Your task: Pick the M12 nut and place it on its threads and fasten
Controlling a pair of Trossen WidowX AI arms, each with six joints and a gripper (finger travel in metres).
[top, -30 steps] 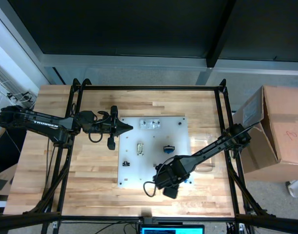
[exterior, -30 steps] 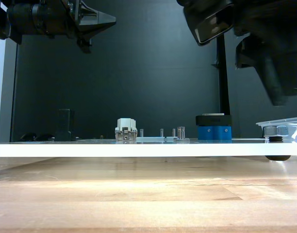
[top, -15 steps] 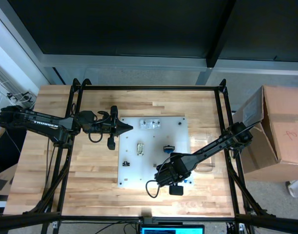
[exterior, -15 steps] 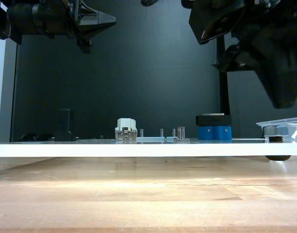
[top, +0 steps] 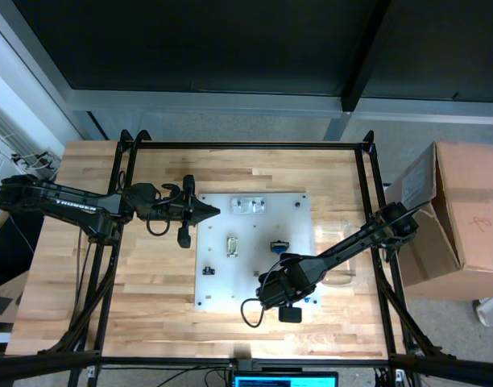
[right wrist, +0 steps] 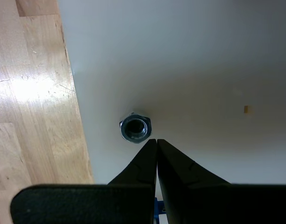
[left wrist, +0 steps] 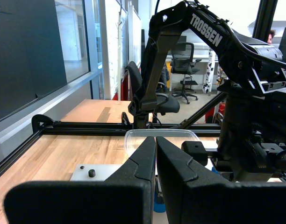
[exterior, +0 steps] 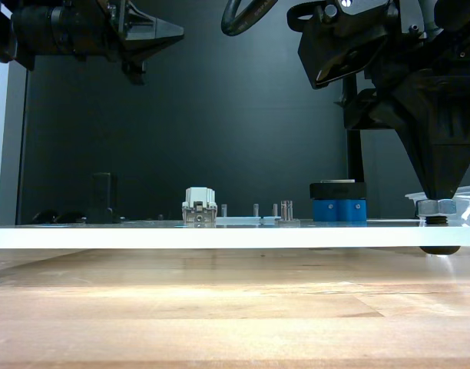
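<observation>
From above, the left claw hangs over the white board's far left edge; from the low camera, the right claw points down just above the silver nut on its stud; both wrist cameras show the claws pinched together and empty, the nut just beside the right tips.

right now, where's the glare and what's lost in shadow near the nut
Right wrist view: glare on the wooden table; nut sharp, just beyond the shut right gripper. Low view: right gripper a black silhouette over the lit nut on its stud; left gripper also a silhouette, shut, high at left.
</observation>
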